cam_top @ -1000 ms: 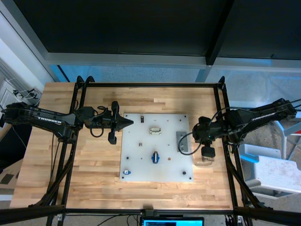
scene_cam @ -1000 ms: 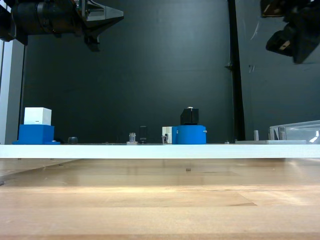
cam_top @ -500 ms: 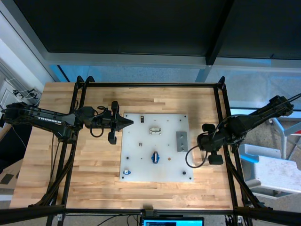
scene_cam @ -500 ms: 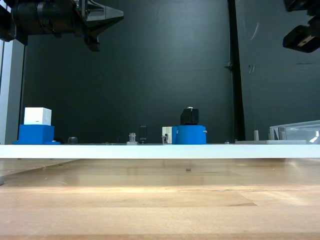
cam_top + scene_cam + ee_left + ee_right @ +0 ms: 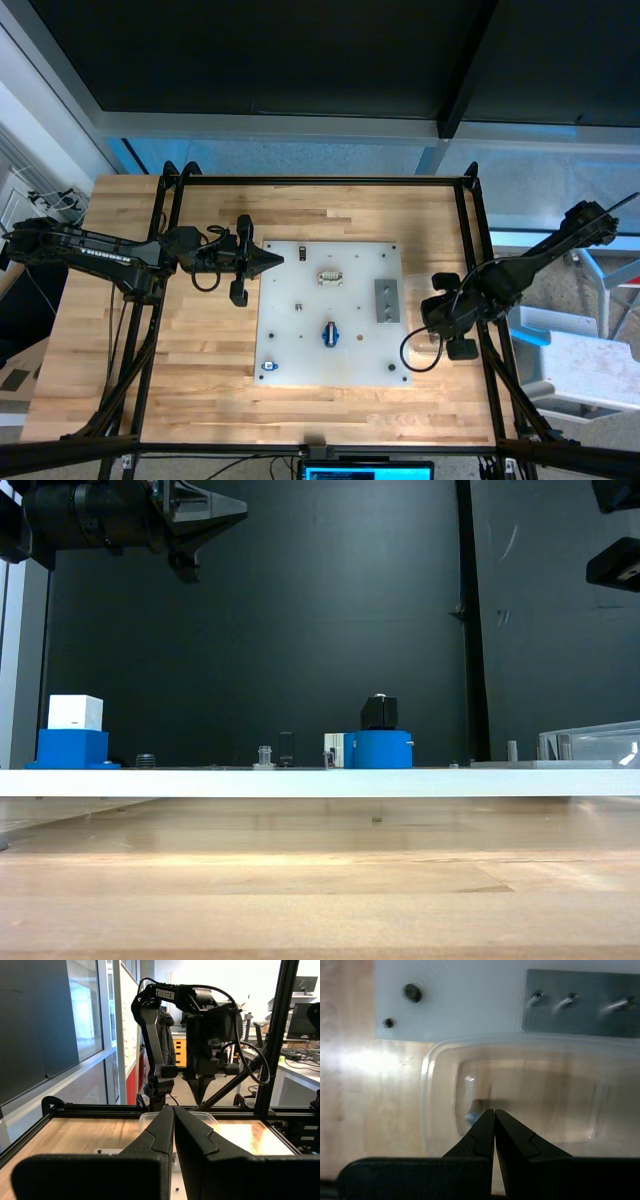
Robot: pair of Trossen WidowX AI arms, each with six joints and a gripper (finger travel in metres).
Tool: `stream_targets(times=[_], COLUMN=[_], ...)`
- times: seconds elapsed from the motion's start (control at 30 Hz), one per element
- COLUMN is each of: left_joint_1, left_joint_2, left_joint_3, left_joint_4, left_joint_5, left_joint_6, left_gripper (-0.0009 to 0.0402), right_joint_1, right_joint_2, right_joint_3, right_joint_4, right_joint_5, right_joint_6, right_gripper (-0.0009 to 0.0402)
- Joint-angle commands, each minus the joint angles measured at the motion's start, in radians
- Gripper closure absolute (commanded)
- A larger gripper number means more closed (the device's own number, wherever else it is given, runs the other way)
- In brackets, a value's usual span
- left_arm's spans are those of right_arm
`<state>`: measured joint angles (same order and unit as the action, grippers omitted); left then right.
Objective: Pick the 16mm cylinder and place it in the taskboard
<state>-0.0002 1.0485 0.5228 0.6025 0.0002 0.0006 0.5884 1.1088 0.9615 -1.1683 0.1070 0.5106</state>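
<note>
Metal, short and smooth: the 16mm cylinder (image 5: 471, 1118), as far as you can make out, is the small grey glint lying in the clear plastic tray (image 5: 427, 1090), well below the right gripper (image 5: 494, 1114) and just off its tips. Expect it to be stiff, light and slippery, and prone to roll. Take it squarely across its round sides at mid-length. That gripper's fingers are pressed together and hold nothing. Beyond the tray from it lies the matte white taskboard (image 5: 470, 995) with its dull grey block (image 5: 580, 1002). Your left gripper (image 5: 173, 1110), likewise closed and empty, hangs above the board's farthest edge, over the wooden desk (image 5: 200, 340).
</note>
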Motion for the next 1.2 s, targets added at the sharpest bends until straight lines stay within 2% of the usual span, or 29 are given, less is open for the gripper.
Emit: stream_targets(times=[0.03,0.17,0.7,0.9,1.2], left_joint_1=[0.000,0.000,0.000,0.000,0.000], left_joint_2=[0.000,0.000,0.000,0.000,0.000], left_joint_3=[0.000,0.000,0.000,0.000,0.000], left_joint_4=[0.000,0.000,0.000,0.000,0.000], left_joint_5=[0.000,0.000,0.000,0.000,0.000], left_joint_6=[0.000,0.000,0.000,0.000,0.000], left_gripper=[0.0393,0.0393,0.0393,0.0393,0.0393], right_joint_1=[0.034,0.055,0.080,0.085,0.090], right_joint_2=[0.001,0.020,0.045,0.045,0.045], right_joint_3=[-0.013,-0.025,-0.079,-0.116,-0.173], right_joint_4=[0.003,0.012,0.047,0.080,0.132], right_joint_5=[0.007,-0.022,-0.021,-0.021,-0.022], right_joint_6=[0.024,0.041,0.085,0.104,0.126], right_gripper=[0.0386,0.0363,0.0208,0.0185,0.0175])
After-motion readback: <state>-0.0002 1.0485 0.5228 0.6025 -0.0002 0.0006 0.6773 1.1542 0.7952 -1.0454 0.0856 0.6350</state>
